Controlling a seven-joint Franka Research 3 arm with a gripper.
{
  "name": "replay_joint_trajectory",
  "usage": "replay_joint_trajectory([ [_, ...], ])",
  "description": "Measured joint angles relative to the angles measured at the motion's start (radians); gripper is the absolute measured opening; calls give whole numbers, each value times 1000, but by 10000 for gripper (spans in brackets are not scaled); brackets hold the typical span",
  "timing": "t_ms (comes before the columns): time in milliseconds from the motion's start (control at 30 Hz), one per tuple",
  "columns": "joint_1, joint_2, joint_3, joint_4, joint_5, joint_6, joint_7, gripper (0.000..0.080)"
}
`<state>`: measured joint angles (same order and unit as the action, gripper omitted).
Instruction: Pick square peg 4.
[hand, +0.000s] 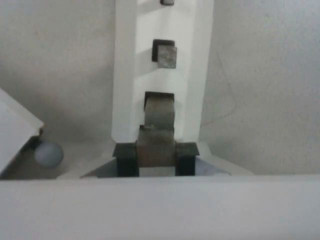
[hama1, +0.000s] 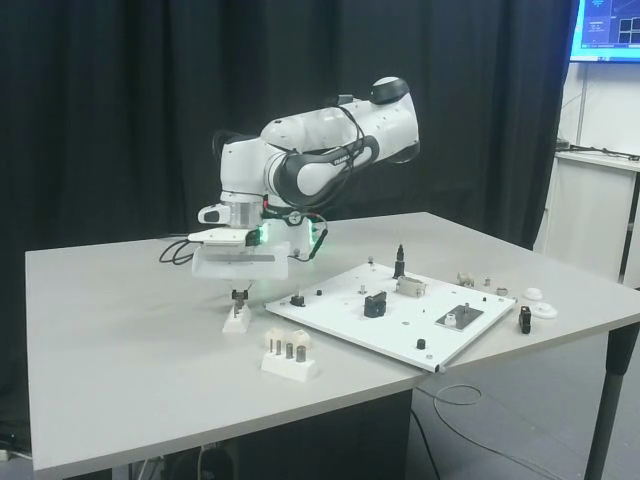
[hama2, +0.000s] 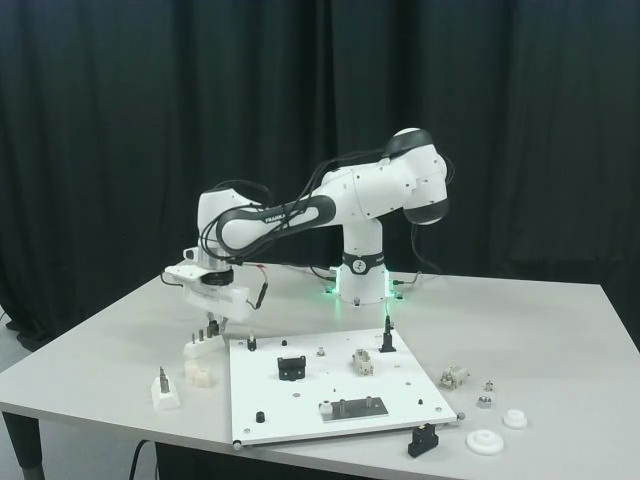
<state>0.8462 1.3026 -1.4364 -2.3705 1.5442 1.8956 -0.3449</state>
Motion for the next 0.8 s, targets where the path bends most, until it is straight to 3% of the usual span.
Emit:
replay_joint_trajectory([
  [200, 5, 0, -21, 7, -19, -12, 1, 152],
  [800, 24, -2, -127, 13, -113, -91, 51, 152],
])
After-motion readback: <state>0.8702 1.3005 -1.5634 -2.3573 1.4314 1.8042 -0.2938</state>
